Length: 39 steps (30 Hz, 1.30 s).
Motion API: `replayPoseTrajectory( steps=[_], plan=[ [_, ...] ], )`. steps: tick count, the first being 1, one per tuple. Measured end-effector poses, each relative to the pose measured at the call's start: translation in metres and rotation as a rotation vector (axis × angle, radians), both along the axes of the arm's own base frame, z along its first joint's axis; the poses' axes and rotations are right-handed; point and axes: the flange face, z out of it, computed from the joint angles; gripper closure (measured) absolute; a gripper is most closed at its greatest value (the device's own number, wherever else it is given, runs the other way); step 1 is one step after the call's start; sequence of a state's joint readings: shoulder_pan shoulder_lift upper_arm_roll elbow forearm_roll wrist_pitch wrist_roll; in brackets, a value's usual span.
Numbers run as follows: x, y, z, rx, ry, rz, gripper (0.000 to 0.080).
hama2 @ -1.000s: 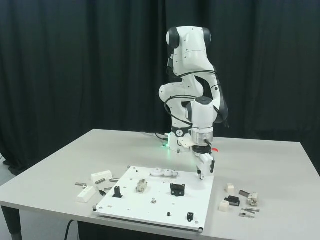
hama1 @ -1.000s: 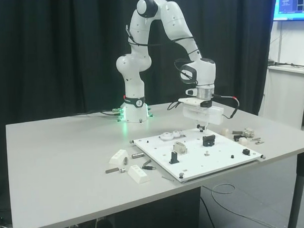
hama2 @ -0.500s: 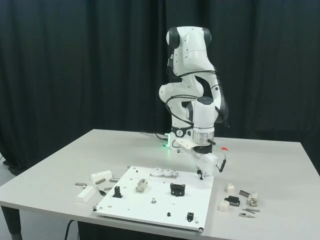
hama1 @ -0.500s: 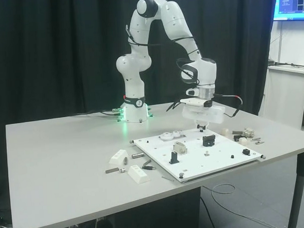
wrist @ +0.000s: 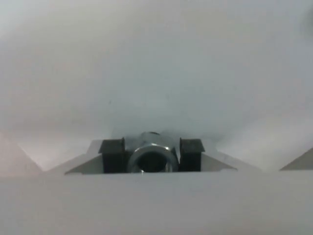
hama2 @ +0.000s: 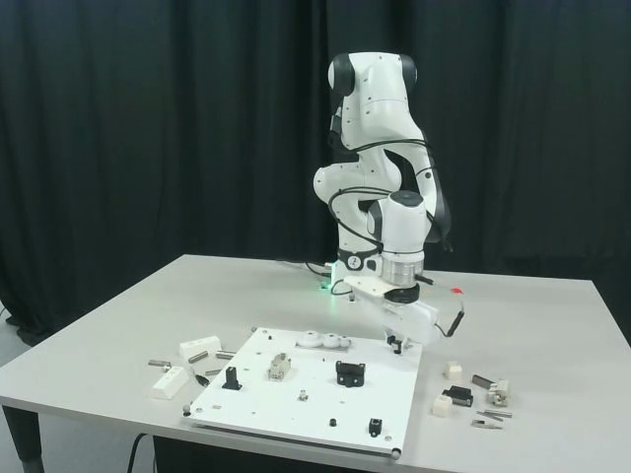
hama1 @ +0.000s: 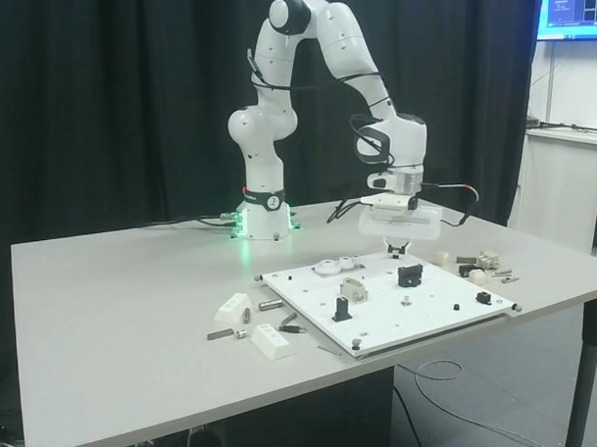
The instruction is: Remove bolt 4.
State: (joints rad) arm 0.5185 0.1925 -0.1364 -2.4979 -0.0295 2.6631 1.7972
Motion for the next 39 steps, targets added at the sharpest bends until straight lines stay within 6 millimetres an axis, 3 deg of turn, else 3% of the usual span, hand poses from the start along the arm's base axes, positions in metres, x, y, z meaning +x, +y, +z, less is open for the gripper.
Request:
replayPoseTrajectory(
  steps=[39],
  plan=[
    [0.0008, 0.0007, 0.0001, 0.011, 0.031, 0.682, 0.0565]
  ],
)
